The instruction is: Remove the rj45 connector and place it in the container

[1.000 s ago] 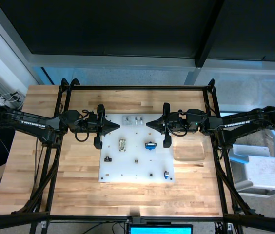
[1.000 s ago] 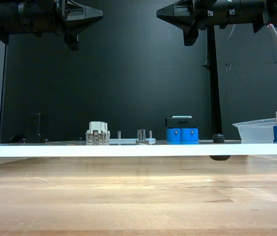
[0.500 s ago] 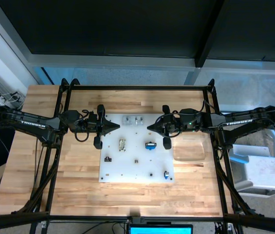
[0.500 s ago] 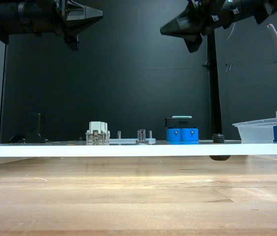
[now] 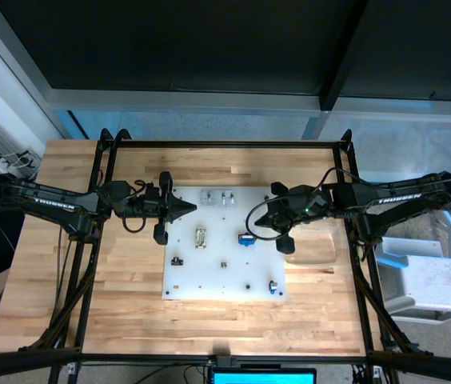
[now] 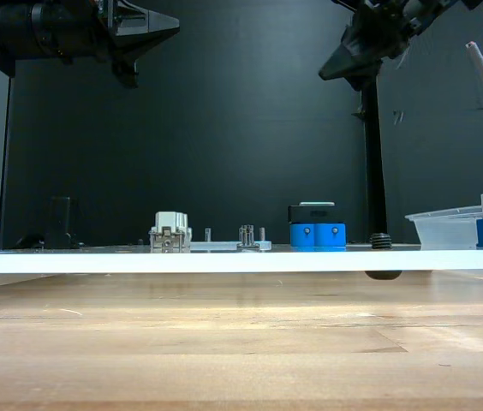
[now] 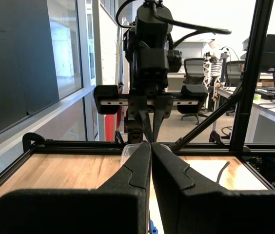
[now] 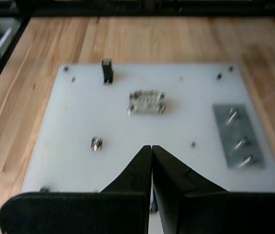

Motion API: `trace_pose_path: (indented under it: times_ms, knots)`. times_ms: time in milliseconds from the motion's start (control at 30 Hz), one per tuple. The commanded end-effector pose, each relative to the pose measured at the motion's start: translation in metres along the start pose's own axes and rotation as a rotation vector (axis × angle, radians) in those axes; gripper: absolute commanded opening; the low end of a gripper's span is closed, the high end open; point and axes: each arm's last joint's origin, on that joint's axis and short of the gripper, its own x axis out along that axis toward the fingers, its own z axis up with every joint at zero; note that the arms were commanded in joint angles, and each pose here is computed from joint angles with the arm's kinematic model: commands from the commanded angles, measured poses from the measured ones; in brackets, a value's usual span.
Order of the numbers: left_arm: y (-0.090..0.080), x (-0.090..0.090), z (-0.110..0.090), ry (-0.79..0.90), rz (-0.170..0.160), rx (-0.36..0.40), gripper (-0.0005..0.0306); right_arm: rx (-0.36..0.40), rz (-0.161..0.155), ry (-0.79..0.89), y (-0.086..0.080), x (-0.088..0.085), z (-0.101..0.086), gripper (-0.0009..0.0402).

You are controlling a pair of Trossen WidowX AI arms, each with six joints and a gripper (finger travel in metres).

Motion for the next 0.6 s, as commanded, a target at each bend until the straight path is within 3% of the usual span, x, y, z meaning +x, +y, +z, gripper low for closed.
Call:
trace_pose_path:
  times_ms: [33,100,233,600]
  knots:
    - [0.000,0.000,0.000,0.000,0.000,0.000,0.0000,0.020,0.002,0.052,0.002,-0.001,-0.005,0.0000]
    - [0.000,0.000,0.000,0.000,0.000,0.000,0.0000,0.028,-0.001,0.087,0.003,-0.001,-0.008,0.0000]
    - [0.000,0.000,0.000,0.000,0.000,0.000,0.0000,0.040,-0.043,0.147,0.006,-0.004,-0.012,0.0000]
    - [0.000,0.000,0.000,0.000,0.000,0.000,0.0000,0.071,-0.022,0.280,0.022,-0.002,-0.026,0.0000]
